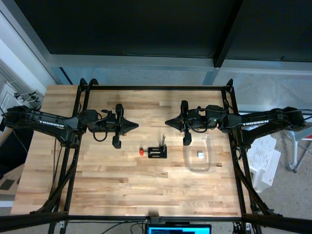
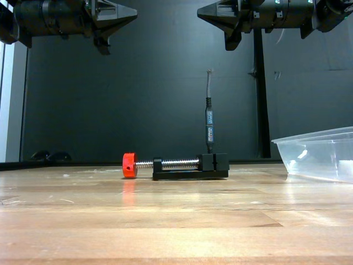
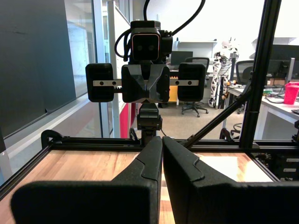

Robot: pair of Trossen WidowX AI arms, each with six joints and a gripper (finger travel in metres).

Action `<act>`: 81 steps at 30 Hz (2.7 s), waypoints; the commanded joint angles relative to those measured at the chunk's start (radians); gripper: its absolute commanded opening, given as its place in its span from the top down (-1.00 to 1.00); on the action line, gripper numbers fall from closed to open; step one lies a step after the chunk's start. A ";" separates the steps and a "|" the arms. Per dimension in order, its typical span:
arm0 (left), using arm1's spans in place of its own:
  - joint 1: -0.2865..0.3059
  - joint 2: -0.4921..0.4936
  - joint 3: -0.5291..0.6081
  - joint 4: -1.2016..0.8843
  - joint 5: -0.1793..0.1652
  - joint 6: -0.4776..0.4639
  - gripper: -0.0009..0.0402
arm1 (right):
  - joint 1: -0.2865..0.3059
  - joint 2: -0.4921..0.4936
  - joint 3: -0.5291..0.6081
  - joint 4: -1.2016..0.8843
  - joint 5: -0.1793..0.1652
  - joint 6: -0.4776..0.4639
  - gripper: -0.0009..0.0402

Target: Remove the USB-C connector from taskboard and place in the container

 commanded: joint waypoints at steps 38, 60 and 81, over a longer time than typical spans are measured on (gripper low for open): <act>0.000 0.000 0.000 0.000 0.000 0.000 0.96 | 0.169 0.018 0.323 -1.094 0.190 0.142 0.96; 0.000 0.000 0.000 0.000 0.000 0.000 0.96 | 0.195 0.350 0.560 -1.261 0.189 0.122 0.55; 0.000 0.000 0.000 0.000 0.000 0.000 0.96 | 0.206 0.570 0.726 -1.329 0.190 0.119 0.18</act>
